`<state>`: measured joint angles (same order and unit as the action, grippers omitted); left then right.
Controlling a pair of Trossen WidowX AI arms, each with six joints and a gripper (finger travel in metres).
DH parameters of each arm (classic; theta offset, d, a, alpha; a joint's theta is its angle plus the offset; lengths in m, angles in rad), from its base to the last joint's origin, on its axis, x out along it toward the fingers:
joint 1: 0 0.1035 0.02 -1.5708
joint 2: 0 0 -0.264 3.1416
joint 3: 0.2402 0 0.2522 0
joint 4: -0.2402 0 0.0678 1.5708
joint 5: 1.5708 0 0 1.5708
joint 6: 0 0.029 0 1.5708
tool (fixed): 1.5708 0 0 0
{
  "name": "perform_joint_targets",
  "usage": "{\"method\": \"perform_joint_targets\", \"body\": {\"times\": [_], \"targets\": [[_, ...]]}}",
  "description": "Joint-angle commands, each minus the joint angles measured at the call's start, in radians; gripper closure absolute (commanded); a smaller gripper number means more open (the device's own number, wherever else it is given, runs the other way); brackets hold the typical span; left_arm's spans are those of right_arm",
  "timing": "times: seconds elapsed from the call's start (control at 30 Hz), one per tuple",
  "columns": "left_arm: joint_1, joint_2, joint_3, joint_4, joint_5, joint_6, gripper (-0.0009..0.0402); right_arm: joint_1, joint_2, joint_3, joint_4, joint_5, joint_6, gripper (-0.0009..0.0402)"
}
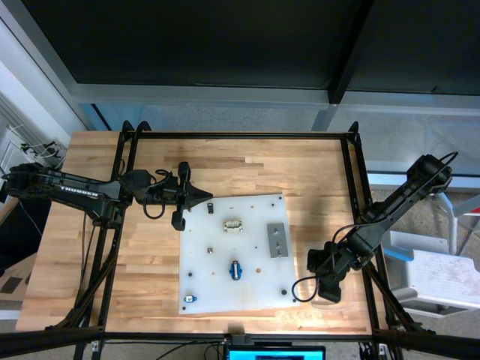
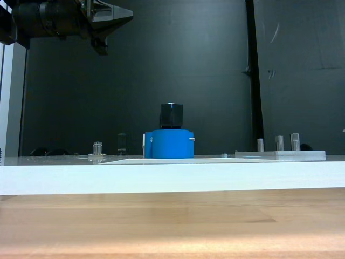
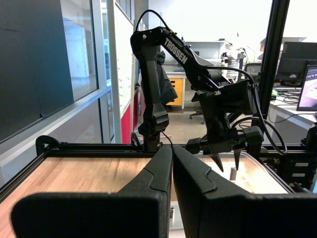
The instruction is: Pick the 16mm cylinder and place it in the container
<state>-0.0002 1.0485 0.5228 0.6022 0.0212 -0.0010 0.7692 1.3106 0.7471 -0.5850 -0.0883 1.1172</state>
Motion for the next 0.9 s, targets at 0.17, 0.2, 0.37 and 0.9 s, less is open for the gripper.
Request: {"method": "perform_joint_targets", "body": {"times": [0.17,0.2,0.37,0.9], "targets": [[0.0,0.0,0.0,0.0,0.0,0.0,0.0393,-0.001,-0.021,0.012,0.0,0.037,0.002,0.0233],[0.0,0.0,0.0,0.0,0.0,0.0,0.0393,-0.001,-0.025,0.013,0.0,0.037,0.002,0.0233],[0.0,0.0,0.0,0.0,0.0,0.0,0.0393,-0.001,-0.043,0.023,0.0,0.045,0.0,0.0233],[0.0,0.0,0.0,0.0,0.0,0.0,0.0393,-0.002,-0.048,0.027,-0.001,0.045,0.001,0.0233]]}}
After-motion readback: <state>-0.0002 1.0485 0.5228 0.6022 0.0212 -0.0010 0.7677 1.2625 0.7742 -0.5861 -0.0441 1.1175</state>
